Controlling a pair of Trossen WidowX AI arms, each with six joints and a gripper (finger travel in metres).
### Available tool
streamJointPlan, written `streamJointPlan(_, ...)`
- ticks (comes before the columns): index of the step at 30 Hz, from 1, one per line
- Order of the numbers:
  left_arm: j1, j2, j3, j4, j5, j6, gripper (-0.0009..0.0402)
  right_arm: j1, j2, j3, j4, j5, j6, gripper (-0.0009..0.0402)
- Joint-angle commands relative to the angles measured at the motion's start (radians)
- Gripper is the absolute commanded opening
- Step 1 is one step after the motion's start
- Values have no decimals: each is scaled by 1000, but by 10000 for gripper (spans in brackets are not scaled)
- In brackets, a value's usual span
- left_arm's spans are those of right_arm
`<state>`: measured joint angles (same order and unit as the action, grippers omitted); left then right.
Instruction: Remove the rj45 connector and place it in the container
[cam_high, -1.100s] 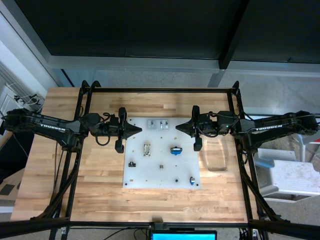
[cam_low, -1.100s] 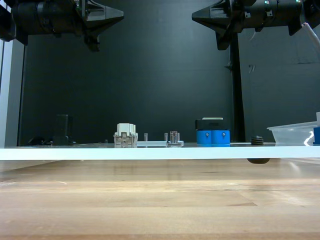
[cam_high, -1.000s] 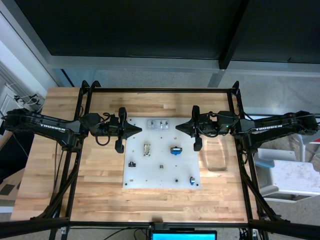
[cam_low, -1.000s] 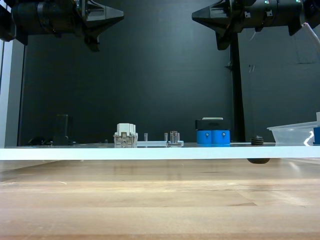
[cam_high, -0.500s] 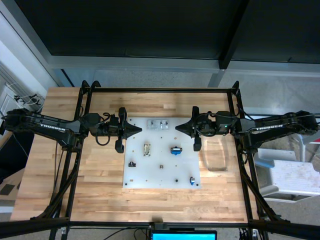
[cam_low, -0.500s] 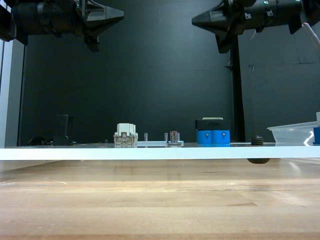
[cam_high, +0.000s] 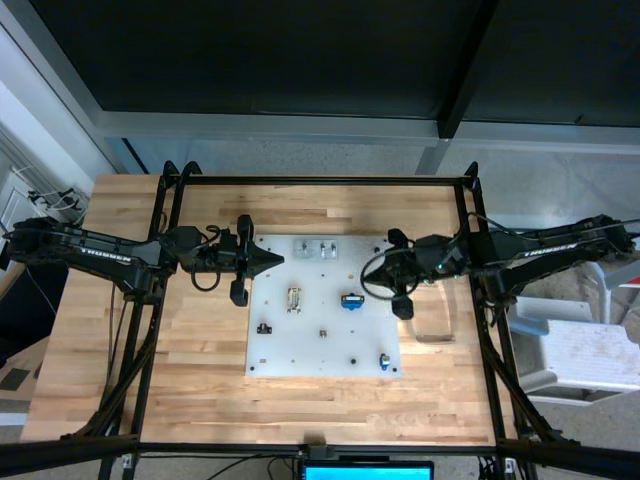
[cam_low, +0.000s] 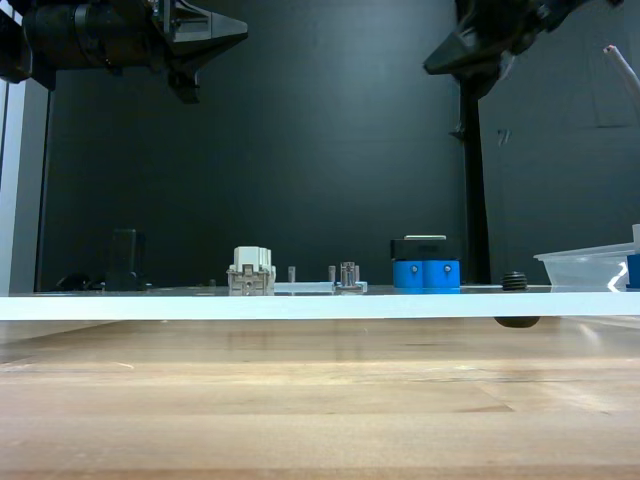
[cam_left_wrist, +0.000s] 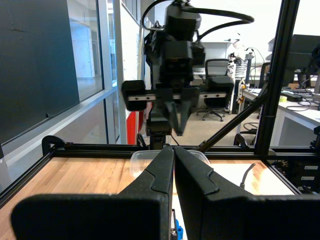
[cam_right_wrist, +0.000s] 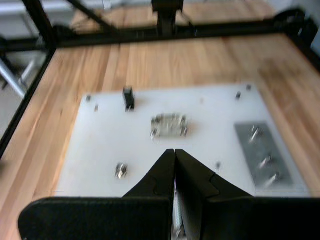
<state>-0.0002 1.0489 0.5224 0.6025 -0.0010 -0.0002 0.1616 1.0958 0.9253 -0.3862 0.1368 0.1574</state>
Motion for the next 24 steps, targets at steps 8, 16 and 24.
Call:
streamJointPlan(8,0,0,0,0,0,0,1,136,70,168,-334,82,122,0)
streamJointPlan(16,0,0,0,0,0,0,1,227,154,261,-508,81,211,0)
streamJointPlan(24,0,0,0,0,0,0,1,326,240,349,-620,80,285,0)
